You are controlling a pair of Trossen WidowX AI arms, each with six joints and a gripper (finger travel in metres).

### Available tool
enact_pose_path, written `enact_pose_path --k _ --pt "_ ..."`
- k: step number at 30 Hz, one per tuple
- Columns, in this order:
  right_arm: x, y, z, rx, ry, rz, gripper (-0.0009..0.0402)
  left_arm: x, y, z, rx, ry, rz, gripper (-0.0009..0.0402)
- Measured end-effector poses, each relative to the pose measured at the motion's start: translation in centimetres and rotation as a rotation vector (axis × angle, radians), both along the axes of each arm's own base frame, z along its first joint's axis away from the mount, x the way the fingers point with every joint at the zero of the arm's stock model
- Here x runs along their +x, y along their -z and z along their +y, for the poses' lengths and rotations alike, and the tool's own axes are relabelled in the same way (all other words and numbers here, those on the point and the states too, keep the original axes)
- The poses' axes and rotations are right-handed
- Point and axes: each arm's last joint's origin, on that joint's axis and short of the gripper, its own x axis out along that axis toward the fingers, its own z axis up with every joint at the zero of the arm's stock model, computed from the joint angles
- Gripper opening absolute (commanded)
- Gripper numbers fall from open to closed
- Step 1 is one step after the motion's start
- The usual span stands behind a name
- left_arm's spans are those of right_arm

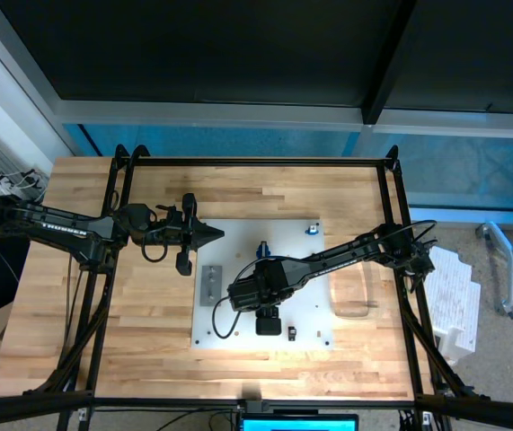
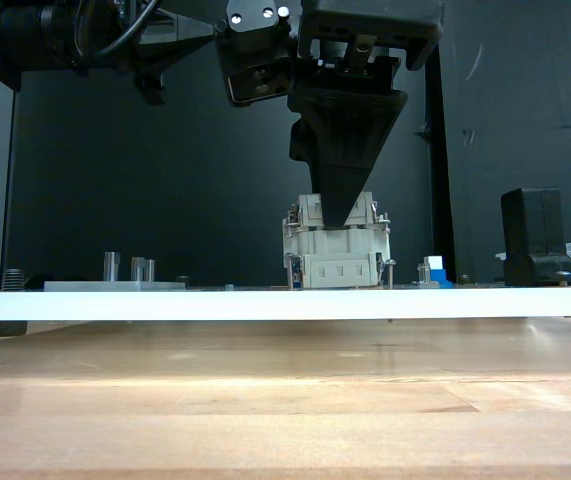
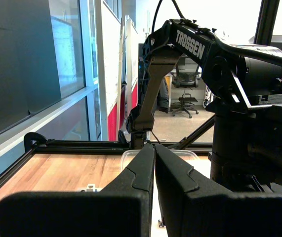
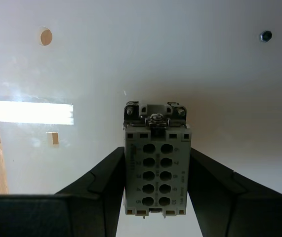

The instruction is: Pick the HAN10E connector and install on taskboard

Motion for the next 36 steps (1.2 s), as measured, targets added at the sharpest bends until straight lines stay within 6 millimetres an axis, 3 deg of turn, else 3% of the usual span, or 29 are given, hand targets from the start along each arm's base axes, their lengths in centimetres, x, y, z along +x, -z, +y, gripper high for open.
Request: enact_pose_path --k 8,13,24,36 --pt "0.0 -0.3 0.0 0.001 0.008 -0.014 0.0277 0.0 0.0 0.0 0.0 0.0 0.0 0.0001" --pt "-0.3 -0.8 0.0 0.003 0.009 -0.018 0.0309 0.0 0.0 0.0 0.0 0.0 0.0 0.0001" --pt "-1.9 -4.0 -0.5 -0.019 0.014 -0.039 0.032 0.0 0.0 0.0 0.0 0.0 0.0 0.0001" --pt "-1.9 -4.1 -0.5 -0.019 0.014 -0.039 0.032 0.0 0.0 0.0 0.0 0.0 0.0 0.0001"
